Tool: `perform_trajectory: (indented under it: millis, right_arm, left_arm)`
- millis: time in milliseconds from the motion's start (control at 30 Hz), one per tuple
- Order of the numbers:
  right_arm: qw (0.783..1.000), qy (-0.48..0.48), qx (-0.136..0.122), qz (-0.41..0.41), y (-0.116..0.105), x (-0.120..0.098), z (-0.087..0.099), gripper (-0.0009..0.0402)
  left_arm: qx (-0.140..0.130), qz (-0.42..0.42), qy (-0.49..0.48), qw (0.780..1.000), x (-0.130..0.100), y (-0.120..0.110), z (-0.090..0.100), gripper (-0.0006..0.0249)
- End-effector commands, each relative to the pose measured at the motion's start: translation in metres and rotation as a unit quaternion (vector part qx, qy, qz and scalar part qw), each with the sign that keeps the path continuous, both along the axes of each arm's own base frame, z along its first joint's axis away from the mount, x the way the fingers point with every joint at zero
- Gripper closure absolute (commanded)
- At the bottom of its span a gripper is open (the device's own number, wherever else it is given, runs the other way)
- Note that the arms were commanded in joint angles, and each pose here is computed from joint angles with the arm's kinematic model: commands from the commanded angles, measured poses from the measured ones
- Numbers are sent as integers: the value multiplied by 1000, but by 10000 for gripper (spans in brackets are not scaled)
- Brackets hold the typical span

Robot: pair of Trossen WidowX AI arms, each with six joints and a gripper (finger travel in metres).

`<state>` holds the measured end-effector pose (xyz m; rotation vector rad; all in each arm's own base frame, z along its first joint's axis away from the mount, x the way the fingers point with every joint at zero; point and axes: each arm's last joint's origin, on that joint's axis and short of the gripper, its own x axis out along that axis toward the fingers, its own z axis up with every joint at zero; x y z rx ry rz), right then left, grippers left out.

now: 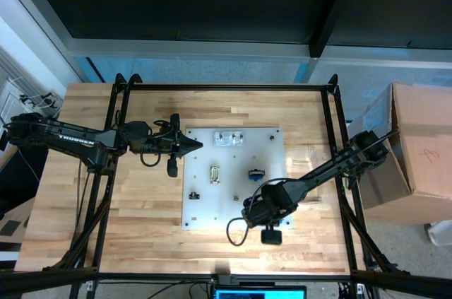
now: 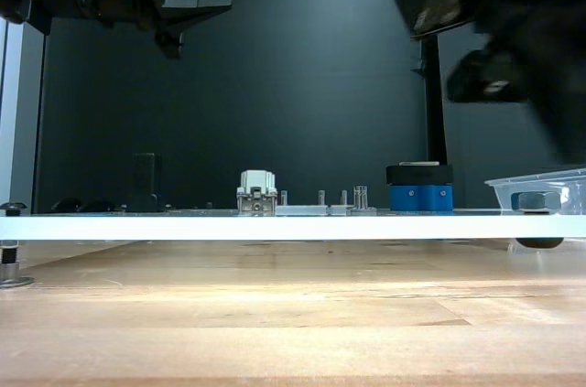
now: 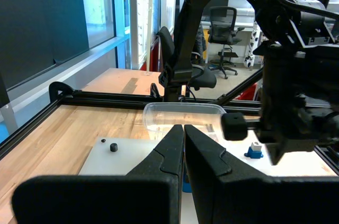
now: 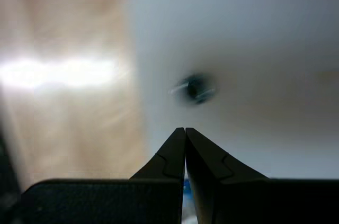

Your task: Unfasten the M12 nut and place it in the container

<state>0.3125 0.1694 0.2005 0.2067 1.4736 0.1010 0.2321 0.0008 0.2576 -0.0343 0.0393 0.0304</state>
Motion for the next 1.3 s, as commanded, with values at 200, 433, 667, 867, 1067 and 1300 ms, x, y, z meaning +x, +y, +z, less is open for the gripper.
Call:
perform_trajectory:
  millis: [200, 433, 667, 867, 1067, 1300]
  right_arm:
    - [1000, -4, 2, -1, 5, 9, -18, 393]
    - [1000, -11, -12, -5, 5, 12, -23, 393]
    - [999, 0, -49, -11, -1, 7, -20, 393]
    - [990, -34, -117, -68, -8, 5, -6, 393]
    - [996, -14, -68, -53, -5, 3, -2, 393]
    - [1000, -13, -17, -10, 1, 6, -4, 393]
  left_arm:
    - [0, 0, 0, 1000, 0, 0, 0, 243]
    - [0, 0, 0, 1000, 0, 0, 0, 243]
    - [0, 0, 0, 1000, 0, 0, 0, 243]
    - [0, 0, 0, 1000, 0, 0, 0, 243]
    - [0, 0, 0, 1000, 0, 0, 0, 243]
    - [0, 0, 0, 1000, 0, 0, 0, 243]
